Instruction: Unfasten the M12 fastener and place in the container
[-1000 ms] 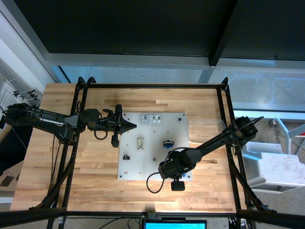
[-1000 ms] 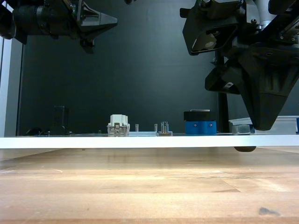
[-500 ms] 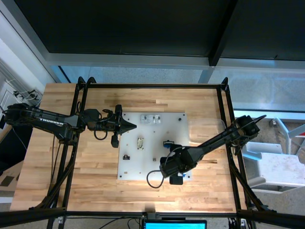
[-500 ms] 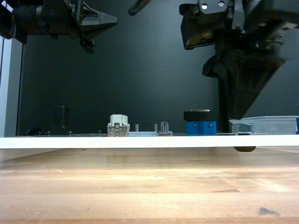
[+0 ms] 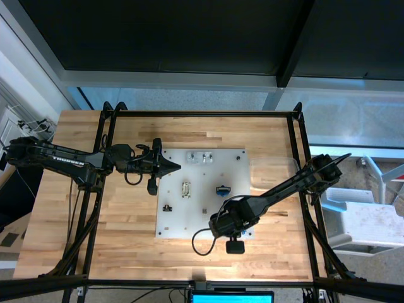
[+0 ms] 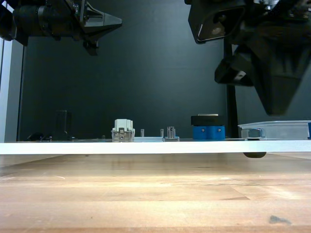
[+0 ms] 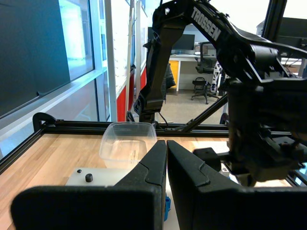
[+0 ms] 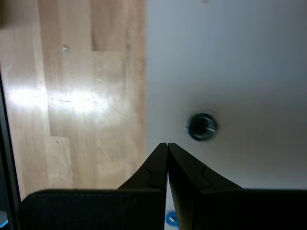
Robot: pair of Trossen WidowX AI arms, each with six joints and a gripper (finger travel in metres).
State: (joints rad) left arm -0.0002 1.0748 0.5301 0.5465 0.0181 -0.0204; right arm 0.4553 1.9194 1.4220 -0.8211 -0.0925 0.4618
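Right gripper (image 8: 167,145), closed and empty, hovers near the nut (image 8: 202,127); lowered so, it could knock rather than grip. Left gripper (image 5: 177,166), closed, hangs over the board's (image 5: 189,222) left edge.

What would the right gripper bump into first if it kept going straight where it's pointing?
The right gripper, jaws shut, would probably hit the bare white board first, just beside the M12 nut. The left gripper hangs over the board's left edge.
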